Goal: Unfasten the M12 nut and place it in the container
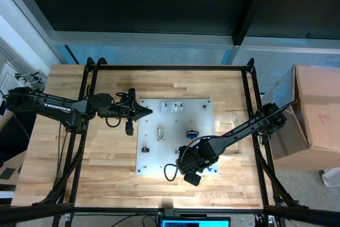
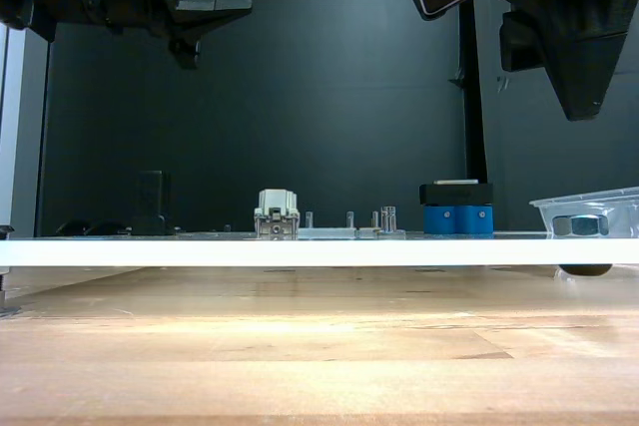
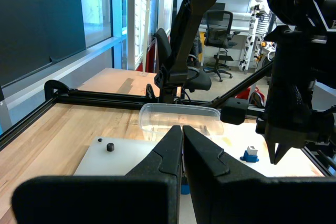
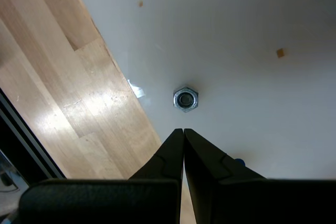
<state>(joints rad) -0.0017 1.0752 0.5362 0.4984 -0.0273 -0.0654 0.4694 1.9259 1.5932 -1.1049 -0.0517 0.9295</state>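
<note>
The silver nut [image 4: 185, 99] sits flat on the white board [image 4: 252, 35] close to its edge, with a dark stud core showing in its centre, so it is on its stud. In the low view the nut [image 2: 579, 225] shows in front of the clear tray [image 2: 599, 209]. My right gripper [image 4: 184, 132] hangs well above the nut, shut with nothing between its fingers; its tip [image 2: 582, 112] points down. In the high view the right gripper [image 1: 187, 164] covers the nut. My left gripper [image 1: 144, 111] is shut and empty, high over the board's far left edge.
The clear container [image 3: 178, 116] lies right of the board, partly under the right arm [image 1: 239, 128]. A grey connector [image 2: 277, 216], small posts [image 2: 387, 216] and a blue-and-black block [image 2: 456, 209] stand on the board. Black frame rails [image 1: 255, 131] border the table.
</note>
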